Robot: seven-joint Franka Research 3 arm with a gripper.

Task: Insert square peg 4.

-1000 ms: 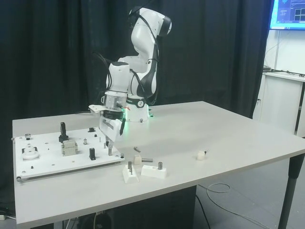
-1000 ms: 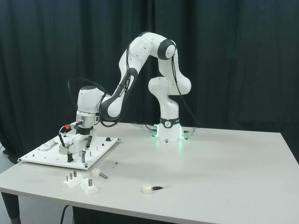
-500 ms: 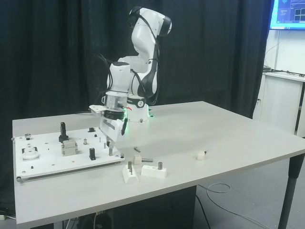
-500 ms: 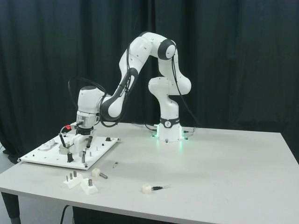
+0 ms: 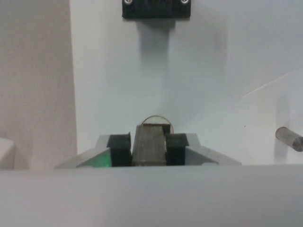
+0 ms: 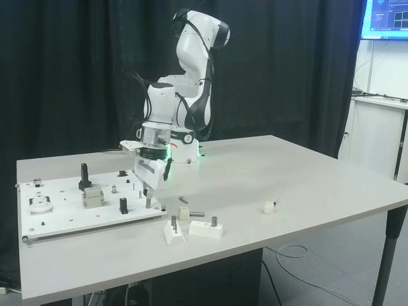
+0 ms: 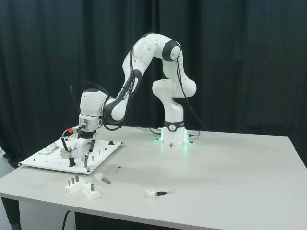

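In the wrist view a grey square peg (image 5: 149, 142) stands upright between the two black fingers (image 5: 119, 149) of my gripper (image 5: 149, 147), which is shut on it. Just past the peg's tip a round hole outline shows in the white board (image 5: 118, 71). In the first room view the gripper (image 6: 148, 190) hangs over the board's (image 6: 64, 218) near right corner, and the peg (image 6: 148, 202) reaches down to the surface. The second room view shows the gripper (image 7: 88, 145) above the same peg (image 7: 85, 162) on the board (image 7: 43, 160).
A black block (image 6: 122, 205) and a grey block (image 6: 92, 197) stand on the board near the gripper. Two small white holders (image 6: 173, 231) (image 6: 206, 228) with pegs lie on the table before the board. A white piece (image 6: 269, 206) lies further right.
The gripper has crept slightly upward over the board's corner. Nothing else has visibly moved.
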